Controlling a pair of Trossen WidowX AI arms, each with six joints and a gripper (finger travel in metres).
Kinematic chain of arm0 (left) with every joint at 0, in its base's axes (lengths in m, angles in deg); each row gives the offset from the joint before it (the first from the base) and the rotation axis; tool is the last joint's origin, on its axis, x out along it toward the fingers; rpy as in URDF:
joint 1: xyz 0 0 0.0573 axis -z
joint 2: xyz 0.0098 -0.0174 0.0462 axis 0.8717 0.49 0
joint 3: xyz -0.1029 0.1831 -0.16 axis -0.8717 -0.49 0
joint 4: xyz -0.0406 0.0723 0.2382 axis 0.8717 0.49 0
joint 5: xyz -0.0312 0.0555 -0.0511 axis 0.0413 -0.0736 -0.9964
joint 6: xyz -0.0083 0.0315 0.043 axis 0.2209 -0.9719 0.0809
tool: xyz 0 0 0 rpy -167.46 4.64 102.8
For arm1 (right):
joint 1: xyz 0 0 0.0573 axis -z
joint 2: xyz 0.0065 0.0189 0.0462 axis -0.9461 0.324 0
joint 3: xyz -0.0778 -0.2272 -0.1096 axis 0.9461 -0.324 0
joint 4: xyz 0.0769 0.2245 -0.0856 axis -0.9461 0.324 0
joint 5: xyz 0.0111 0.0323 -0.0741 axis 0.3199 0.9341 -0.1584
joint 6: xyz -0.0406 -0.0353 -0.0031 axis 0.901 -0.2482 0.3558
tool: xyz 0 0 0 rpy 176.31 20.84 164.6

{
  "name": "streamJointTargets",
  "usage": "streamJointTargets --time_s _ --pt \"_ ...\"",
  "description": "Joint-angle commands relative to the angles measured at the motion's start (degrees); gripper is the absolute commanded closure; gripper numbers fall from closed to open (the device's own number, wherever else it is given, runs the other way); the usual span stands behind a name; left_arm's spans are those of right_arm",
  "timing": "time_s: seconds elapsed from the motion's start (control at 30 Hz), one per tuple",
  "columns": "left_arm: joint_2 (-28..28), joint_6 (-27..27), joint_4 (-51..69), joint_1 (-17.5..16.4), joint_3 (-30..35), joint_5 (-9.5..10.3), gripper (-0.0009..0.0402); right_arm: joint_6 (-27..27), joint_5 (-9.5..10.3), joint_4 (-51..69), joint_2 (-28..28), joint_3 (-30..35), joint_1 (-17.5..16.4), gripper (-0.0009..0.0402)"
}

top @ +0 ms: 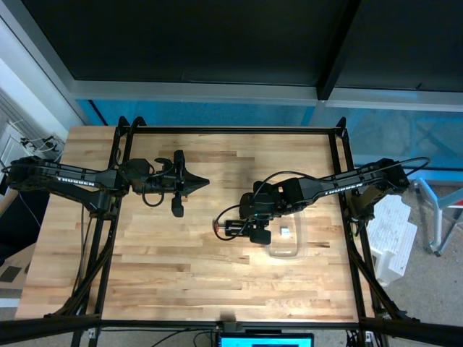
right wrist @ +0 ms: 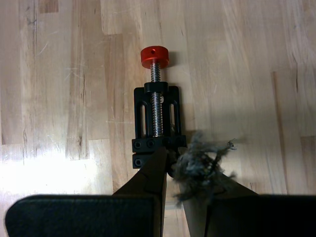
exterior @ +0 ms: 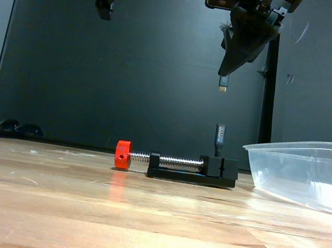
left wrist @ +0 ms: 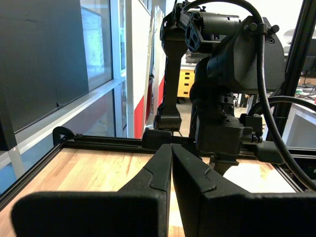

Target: Pick the usb-c connector and install on the hub

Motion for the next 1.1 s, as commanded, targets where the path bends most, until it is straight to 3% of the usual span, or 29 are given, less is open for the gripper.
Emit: streamJointTargets --time_s 0.03,0.27,1.1 --pt "0.0 0.0 0.0 0.0 0.0 0.00 0.0393 0.0 -0.04 -0.1 0.0 0.1 0.0 0.0393" --pt "0.0 0.0 0.0 0.0 0.0 0.00 0.0393 0.7 -0.74 -0.5 0.0 -0.1 -0.1 0.0393" --pt "0.0 0.0 0.0 0.0 0.0 0.00 0.0393 2.8 -0.46 -6.9 0.3 -6.4 -1.0 0.0393"
